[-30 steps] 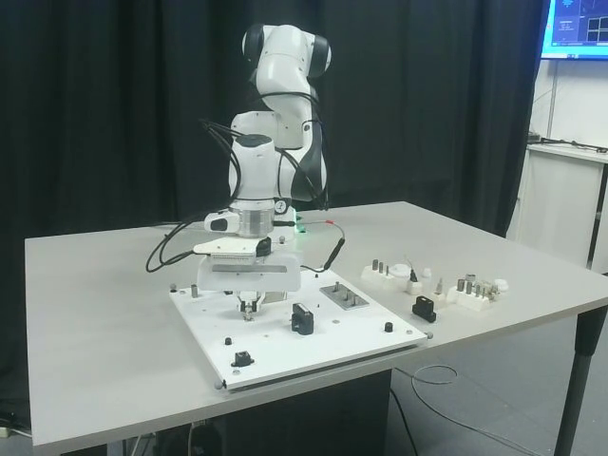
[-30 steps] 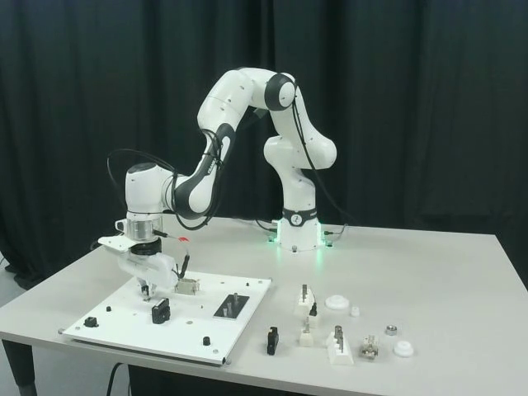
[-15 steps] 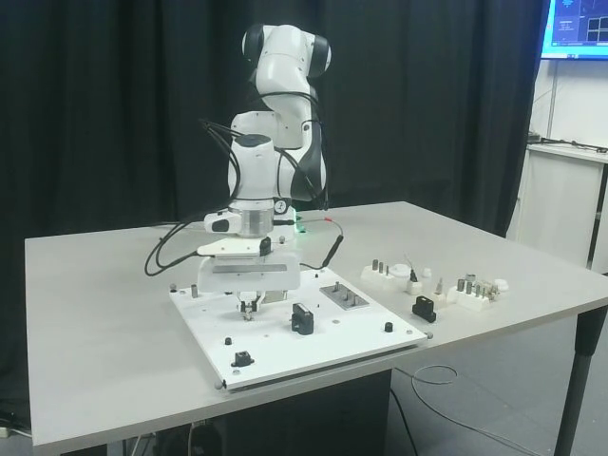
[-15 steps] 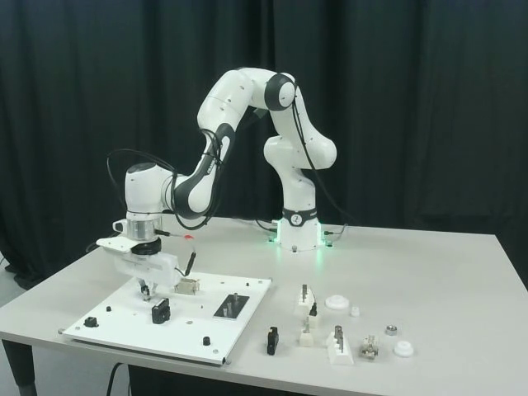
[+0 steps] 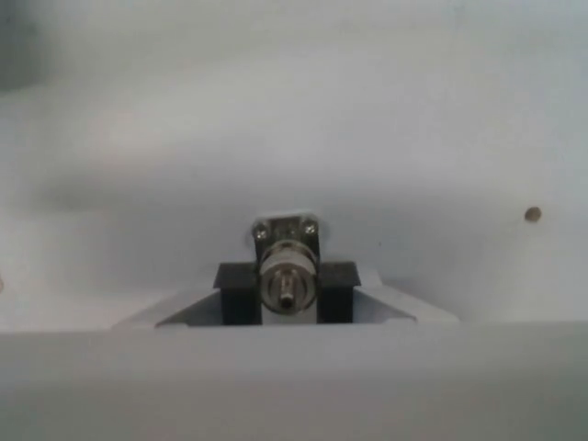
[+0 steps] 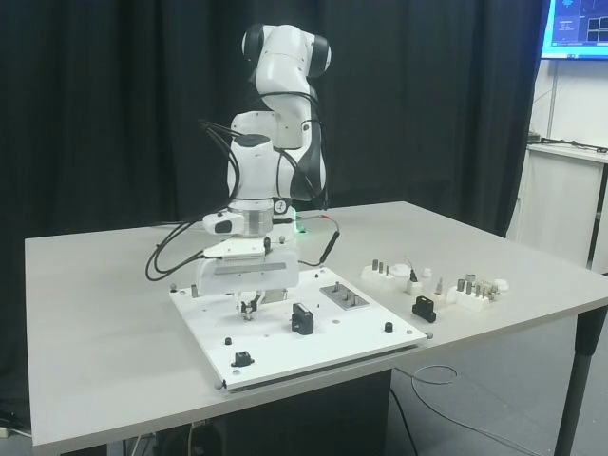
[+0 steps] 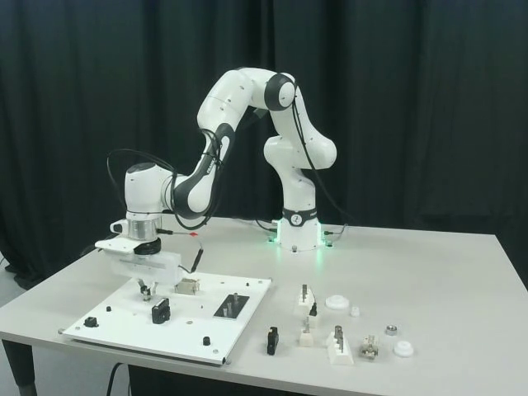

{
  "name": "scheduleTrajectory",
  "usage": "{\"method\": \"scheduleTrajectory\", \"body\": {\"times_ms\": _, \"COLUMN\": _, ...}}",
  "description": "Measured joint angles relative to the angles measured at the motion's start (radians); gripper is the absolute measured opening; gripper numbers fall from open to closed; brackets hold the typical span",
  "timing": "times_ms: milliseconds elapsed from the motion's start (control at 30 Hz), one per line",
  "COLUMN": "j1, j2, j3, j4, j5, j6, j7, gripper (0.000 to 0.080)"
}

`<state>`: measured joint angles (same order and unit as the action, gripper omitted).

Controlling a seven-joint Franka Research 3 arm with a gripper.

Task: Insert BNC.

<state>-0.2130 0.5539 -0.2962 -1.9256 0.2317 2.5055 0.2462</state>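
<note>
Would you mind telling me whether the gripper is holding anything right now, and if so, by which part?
It cannot be told. In the wrist view the BNC connector sits on the white board below the gripper, but no finger shows touching it.

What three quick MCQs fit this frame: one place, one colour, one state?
1. Where is the gripper?
A. low over the board
B. over the loose parts
C. raised high above everything

2. What colour is the board?
A. black
B. green
C. white

3. How is the arm posed?
A. stretched straight up
B. bent over, wrist pointing down
C. folded flat on the table

Key: 1 A, both room views show the gripper just above the board's rear part. 2 C, the board is white with small black fittings on it. 3 B, the arm arches from its base and the wrist faces down at the board.
</note>
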Motion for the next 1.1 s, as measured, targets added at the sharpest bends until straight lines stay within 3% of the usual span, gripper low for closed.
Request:
{"method": "scheduleTrajectory", "body": {"times_ms": 367, "j1": -0.003, "j2": 0.000, "j3": -0.001, "j4": 0.000, "j5": 0.023, "j6": 0.001, "j7": -0.164, "gripper": 0.0126}}
{"method": "scheduleTrajectory", "body": {"times_ms": 1100, "j1": -0.005, "j2": 0.001, "j3": -0.002, "j4": 0.000, "j5": 0.036, "j6": 0.002, "j7": -0.319, "gripper": 0.0126}}
